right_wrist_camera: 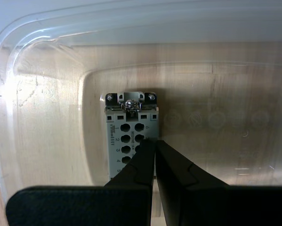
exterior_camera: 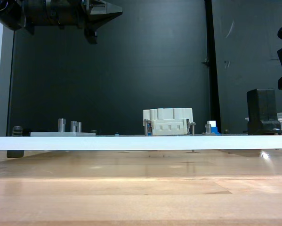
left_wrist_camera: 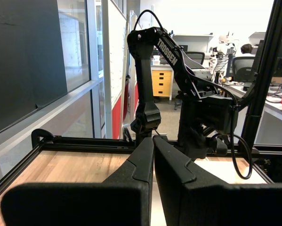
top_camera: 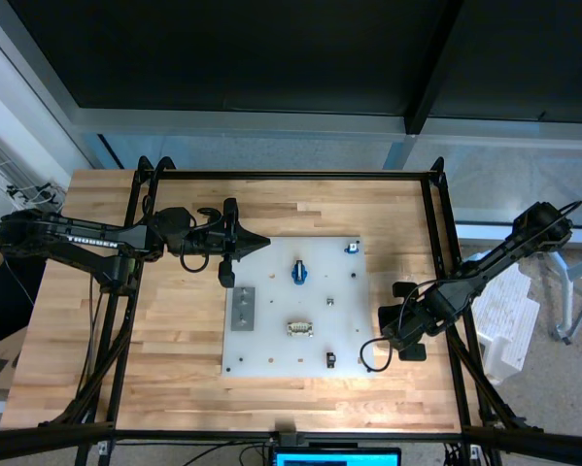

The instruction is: Pick the HAN10E connector and install on the hub

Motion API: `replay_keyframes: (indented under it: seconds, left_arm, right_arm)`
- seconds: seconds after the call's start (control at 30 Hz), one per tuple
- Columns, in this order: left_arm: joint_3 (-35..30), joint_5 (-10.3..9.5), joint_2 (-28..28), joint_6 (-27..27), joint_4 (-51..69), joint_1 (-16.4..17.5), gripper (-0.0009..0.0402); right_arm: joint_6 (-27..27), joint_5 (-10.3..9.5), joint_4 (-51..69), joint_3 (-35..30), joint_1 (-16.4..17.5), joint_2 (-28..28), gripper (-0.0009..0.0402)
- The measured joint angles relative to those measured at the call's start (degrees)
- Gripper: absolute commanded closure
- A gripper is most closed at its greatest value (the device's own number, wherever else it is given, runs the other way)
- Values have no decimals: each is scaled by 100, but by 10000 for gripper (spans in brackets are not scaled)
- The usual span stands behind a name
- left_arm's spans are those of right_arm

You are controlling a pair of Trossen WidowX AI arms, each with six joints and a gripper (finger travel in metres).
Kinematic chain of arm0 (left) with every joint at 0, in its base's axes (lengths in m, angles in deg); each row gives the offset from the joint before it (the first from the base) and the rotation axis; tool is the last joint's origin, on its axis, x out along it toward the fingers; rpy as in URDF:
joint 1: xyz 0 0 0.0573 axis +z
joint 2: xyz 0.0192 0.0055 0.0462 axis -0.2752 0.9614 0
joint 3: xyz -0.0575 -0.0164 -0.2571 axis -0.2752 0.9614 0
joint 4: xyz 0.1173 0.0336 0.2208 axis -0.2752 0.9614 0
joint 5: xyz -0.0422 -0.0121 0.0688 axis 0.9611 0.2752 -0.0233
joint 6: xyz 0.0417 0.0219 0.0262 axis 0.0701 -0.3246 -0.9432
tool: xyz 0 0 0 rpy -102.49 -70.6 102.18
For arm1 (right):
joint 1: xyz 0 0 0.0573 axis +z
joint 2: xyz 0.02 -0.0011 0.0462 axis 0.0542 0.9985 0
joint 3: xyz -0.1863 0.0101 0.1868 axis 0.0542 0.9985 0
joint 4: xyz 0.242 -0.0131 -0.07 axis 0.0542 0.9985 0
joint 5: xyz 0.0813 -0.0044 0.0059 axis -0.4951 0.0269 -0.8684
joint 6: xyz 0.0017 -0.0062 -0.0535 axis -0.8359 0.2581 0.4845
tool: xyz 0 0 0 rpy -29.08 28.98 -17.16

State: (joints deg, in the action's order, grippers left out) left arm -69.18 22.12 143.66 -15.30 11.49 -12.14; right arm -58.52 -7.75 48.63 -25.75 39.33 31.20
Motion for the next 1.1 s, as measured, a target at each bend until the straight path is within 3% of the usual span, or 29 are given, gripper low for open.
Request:
replay_keyframes:
  seconds: [0.67, 1.1]
  left_arm:
    - [-2, 0, 0, 0, 0, 0, 393]
    - [-2, -2, 0, 0, -2, 0, 393]
  right_arm:
    - [46, -109, 334, -157, 7, -192, 393]
    - [76, 31, 1259, -938, 4, -625, 393]
